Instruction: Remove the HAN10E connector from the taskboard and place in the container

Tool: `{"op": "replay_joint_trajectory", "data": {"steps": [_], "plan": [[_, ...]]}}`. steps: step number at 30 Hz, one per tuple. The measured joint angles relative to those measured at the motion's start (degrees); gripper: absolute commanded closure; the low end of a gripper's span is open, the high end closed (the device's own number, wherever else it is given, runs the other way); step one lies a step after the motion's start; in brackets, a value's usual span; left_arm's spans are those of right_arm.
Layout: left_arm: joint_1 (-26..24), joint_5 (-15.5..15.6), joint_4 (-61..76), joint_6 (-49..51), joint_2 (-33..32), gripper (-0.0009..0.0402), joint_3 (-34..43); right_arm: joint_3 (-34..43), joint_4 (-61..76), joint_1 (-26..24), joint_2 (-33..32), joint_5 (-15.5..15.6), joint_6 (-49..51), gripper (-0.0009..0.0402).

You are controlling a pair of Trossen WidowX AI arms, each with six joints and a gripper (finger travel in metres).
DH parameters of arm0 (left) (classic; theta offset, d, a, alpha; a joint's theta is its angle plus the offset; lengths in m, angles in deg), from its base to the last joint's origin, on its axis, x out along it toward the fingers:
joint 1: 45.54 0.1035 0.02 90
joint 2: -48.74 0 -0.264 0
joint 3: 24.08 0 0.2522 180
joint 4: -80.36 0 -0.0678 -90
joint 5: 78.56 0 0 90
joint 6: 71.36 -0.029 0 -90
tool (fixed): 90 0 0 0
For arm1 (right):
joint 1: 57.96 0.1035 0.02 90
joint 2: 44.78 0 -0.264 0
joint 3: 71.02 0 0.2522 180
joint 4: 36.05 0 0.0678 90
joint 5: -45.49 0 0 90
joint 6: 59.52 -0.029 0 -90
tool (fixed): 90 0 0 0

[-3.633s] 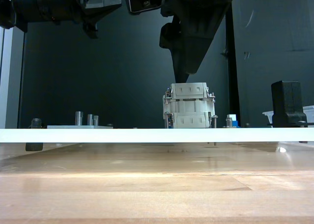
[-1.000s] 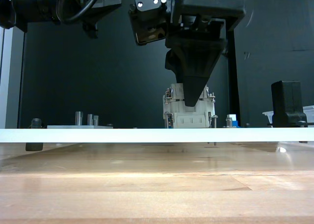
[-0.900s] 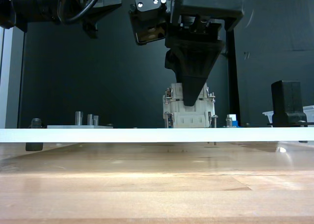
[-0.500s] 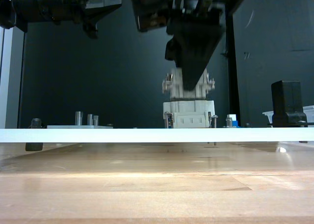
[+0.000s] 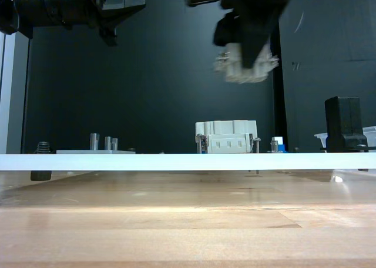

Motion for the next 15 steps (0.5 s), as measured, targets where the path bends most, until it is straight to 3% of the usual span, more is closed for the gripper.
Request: {"op": "replay_joint_trajectory", "data": {"steps": [15], "plan": [[0.0, 0.0, 0.0, 0.0, 0.0, 0.0393, 0.0, -28.2, -4.4, 4.4, 21.1, 0.0, -0.5, 0.0389]]}}
